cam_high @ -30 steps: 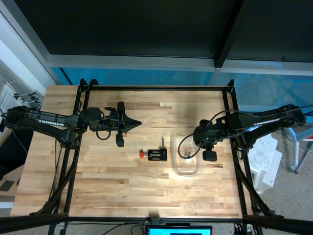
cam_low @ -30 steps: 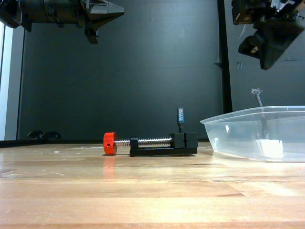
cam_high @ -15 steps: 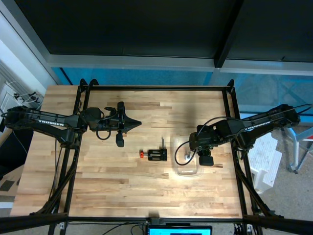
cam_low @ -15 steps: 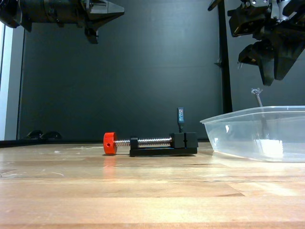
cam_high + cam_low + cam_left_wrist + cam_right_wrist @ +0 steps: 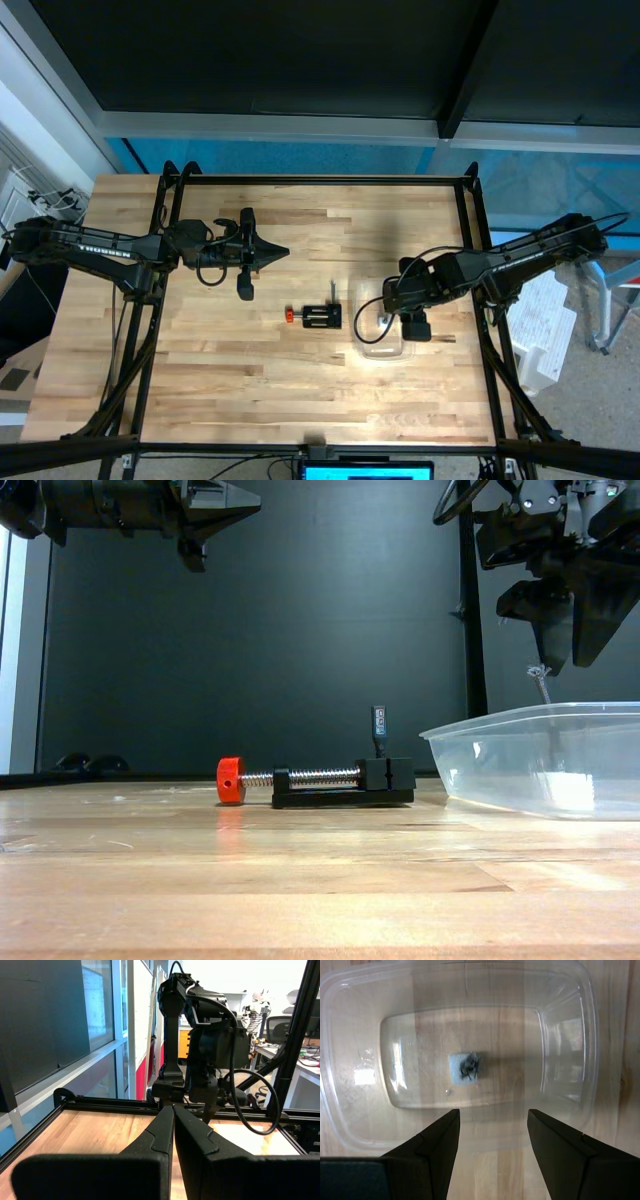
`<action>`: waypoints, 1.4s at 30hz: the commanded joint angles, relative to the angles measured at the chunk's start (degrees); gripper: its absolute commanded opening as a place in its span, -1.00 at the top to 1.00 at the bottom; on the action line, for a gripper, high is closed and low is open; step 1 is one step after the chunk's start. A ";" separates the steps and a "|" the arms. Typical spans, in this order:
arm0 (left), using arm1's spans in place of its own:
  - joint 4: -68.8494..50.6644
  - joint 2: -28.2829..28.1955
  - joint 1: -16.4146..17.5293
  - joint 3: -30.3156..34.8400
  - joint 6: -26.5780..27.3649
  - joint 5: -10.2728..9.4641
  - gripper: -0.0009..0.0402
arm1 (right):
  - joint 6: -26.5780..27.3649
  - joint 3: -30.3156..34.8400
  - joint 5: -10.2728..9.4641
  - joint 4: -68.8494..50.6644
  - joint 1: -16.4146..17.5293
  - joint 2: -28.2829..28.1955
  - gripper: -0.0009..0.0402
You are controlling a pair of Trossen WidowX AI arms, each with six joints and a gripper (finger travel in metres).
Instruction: Pick the usb-c connector and install on the hub
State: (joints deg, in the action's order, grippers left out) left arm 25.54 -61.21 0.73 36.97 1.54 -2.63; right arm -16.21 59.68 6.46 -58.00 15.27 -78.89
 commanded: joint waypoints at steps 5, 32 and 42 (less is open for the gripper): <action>0.00 0.00 0.02 0.00 0.00 0.02 0.96 | -0.07 0.00 0.00 2.62 0.68 -2.27 0.02; 0.00 0.00 0.02 0.00 0.00 0.00 0.96 | -1.33 -0.35 0.00 6.47 1.90 -7.89 0.02; 0.00 0.00 0.02 0.00 0.00 0.00 0.96 | -1.33 -0.83 0.02 8.20 2.03 -9.03 0.02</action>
State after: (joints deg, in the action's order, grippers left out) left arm 25.56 -61.21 0.73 36.95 1.54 -2.63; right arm -17.56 59.05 6.46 -50.24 17.30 -87.92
